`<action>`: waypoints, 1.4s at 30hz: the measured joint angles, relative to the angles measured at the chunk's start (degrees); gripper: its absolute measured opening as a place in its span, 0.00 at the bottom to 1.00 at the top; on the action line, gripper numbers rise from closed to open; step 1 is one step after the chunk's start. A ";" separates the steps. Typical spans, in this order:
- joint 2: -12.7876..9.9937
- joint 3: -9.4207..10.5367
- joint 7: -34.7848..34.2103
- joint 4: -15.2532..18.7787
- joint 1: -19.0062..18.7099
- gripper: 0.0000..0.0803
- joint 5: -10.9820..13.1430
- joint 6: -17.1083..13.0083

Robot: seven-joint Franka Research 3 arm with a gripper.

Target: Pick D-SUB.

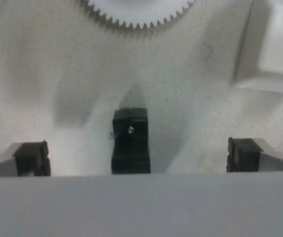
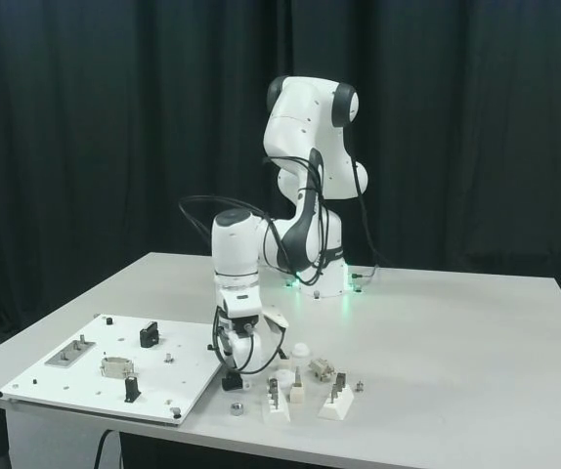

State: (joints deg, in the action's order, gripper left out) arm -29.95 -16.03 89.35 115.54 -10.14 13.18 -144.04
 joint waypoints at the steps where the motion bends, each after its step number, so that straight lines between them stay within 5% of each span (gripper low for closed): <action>1: -0.03 0.00 0.32 0.04 -0.06 1.00 0.00 -0.36; 12: -0.26 -0.07 0.89 0.07 -0.18 1.00 -0.24 -1.51; 13: -0.26 -0.09 0.89 0.07 -0.18 0.68 -0.27 -1.51; 17: -0.29 -0.16 0.89 0.07 -0.12 0.68 -0.29 -1.51; 18: -0.30 -0.18 0.89 0.08 -0.11 0.48 -0.29 -1.51; 23: -0.33 -0.35 0.89 0.10 -0.08 0.48 -0.29 -1.51; 24: -0.33 -0.39 0.89 0.11 -0.08 0.28 -0.29 -1.51; 42: 0.08 -0.76 -0.54 0.12 -0.08 0.19 -0.28 -0.75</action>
State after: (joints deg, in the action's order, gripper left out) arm -29.87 -16.79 88.81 115.66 -10.22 12.90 -144.78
